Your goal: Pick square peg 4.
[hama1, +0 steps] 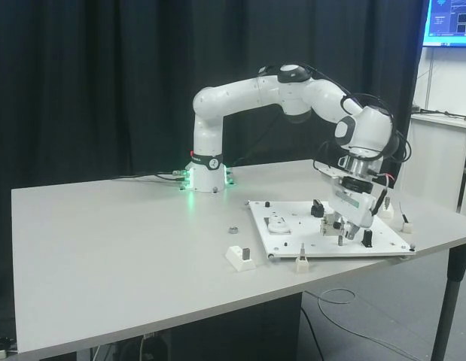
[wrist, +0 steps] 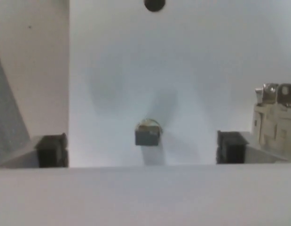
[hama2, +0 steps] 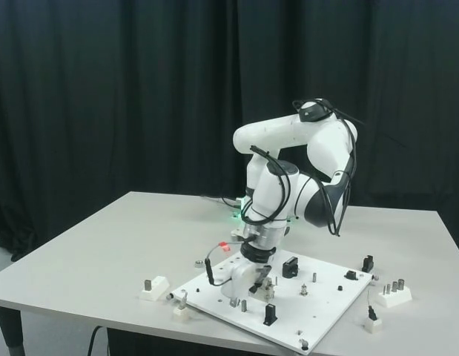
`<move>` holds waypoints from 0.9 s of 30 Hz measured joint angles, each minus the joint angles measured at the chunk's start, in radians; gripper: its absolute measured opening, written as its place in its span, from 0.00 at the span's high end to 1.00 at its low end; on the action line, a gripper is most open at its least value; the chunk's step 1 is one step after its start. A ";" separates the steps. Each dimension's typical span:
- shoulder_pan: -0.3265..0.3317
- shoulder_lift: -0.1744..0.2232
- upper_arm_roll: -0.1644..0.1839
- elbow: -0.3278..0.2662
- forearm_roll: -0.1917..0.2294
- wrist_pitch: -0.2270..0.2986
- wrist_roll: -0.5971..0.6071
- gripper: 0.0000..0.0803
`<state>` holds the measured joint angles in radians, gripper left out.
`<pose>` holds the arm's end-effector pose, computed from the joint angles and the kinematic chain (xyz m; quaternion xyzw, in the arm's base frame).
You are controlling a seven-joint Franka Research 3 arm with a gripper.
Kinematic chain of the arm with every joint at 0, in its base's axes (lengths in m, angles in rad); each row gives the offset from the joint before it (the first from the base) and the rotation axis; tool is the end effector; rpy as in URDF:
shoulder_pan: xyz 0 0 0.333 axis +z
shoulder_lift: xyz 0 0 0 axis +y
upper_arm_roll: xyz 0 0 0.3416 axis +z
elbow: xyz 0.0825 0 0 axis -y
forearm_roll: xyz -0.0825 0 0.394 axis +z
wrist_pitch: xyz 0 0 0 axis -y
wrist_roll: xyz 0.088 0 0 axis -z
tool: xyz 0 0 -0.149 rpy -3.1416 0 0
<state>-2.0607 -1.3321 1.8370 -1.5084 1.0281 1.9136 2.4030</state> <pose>0.7053 0.1313 0.1835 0.2241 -0.9641 0.1398 0.0278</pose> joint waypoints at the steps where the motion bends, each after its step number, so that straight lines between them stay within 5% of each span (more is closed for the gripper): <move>1: -0.001 0.000 -0.003 -0.001 -0.002 0.000 -0.003 0.36; 5: -0.002 0.001 -0.016 -0.003 -0.014 -0.001 -0.014 0.36; 6: -0.003 0.001 -0.018 -0.004 -0.017 -0.001 -0.017 0.02; 27: -0.015 0.006 -0.071 -0.004 -0.153 0.007 -0.201 0.00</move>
<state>-2.0759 -1.3263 1.7655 -1.5125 0.8750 1.9210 2.2018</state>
